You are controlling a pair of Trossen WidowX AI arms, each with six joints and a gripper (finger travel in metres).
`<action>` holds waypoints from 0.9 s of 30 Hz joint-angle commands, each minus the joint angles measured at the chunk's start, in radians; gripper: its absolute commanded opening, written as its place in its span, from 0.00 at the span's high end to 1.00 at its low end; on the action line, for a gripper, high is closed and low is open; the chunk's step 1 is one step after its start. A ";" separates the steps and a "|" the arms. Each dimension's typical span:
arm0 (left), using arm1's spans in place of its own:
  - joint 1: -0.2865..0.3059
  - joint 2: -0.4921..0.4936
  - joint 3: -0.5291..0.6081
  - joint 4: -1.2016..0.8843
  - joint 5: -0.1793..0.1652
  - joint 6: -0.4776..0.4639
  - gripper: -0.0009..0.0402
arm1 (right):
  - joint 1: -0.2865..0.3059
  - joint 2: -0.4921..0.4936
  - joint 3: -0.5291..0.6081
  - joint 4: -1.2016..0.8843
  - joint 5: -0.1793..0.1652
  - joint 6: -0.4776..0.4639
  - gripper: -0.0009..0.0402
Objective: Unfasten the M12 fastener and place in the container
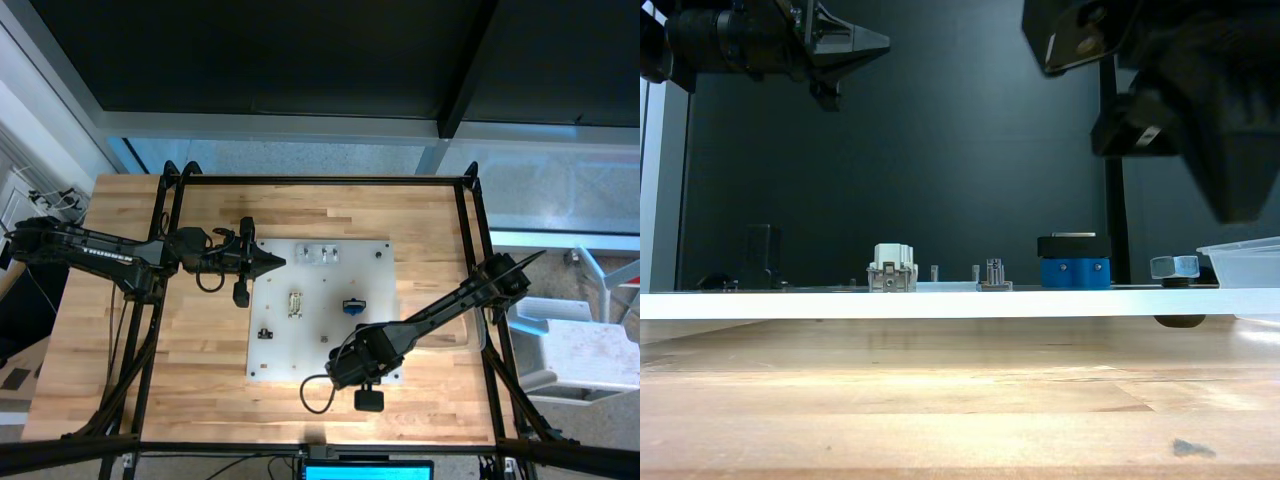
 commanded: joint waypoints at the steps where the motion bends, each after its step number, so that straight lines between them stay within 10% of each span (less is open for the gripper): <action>1: 0.000 0.001 0.000 0.000 0.000 0.000 0.98 | 0.000 0.004 -0.024 0.037 0.025 -0.008 0.98; 21: 0.000 0.001 0.000 0.000 0.000 0.000 0.98 | -0.004 0.004 -0.069 0.077 0.043 -0.023 0.98; 23: 0.000 0.001 0.000 0.000 0.000 0.000 0.98 | -0.004 0.003 -0.069 0.069 0.091 -0.020 0.98; 27: 0.000 0.001 0.000 0.000 0.000 0.000 0.98 | -0.003 0.000 -0.038 -0.106 0.412 0.114 0.98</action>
